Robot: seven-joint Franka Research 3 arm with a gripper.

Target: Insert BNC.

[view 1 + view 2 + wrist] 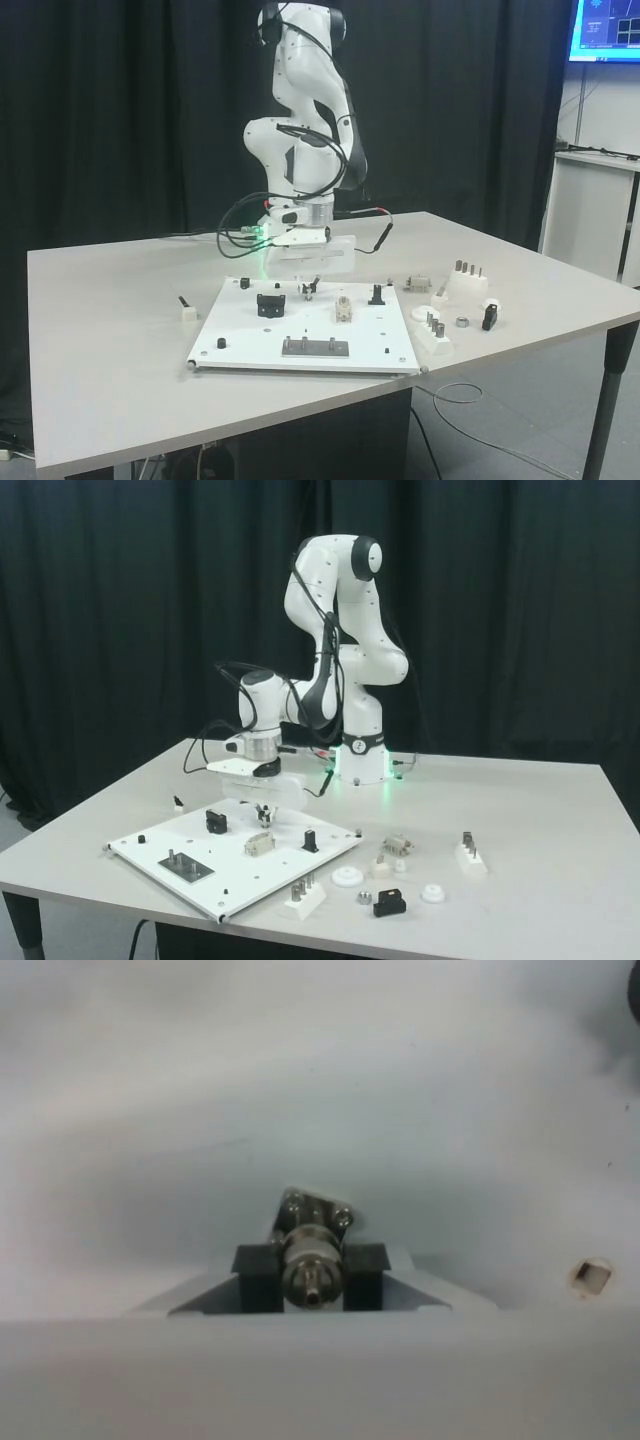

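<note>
BNC connector (312, 1260), a small grey metal barrel plug, sits pinched between the two black fingers (258, 1278) of our pincer (312, 1295), its open end facing the wrist camera. Just past it lies a square metal flange with corner screws (318, 1210), which we take to be the mating socket on the white square task board (250, 335).

In our judgement we are in the approach or alignment part of the insertion: the plug hangs over the far part of the board and we cannot tell whether it touches the socket yet. To do this step well we would keep the barrel's axis in line with the socket, come down slowly, and let the plug settle before any turn to lock its bayonet. A tilt would likely jam it against the rim, so small sideways corrections should come before pressing.

The pincer is closed on the plug, fingers only as far apart as the barrel is wide, one on each side; it appears to touch nothing else.

Farther out, the board carries a black block (270, 305), a second small metal fitting (343, 310) and a grey plate with pegs (315, 347). Beside the board on the grey desk (110, 350) stand white peg holders (467, 280). Behind all this rises the white arm (335, 630) before a black curtain (120, 600).
</note>
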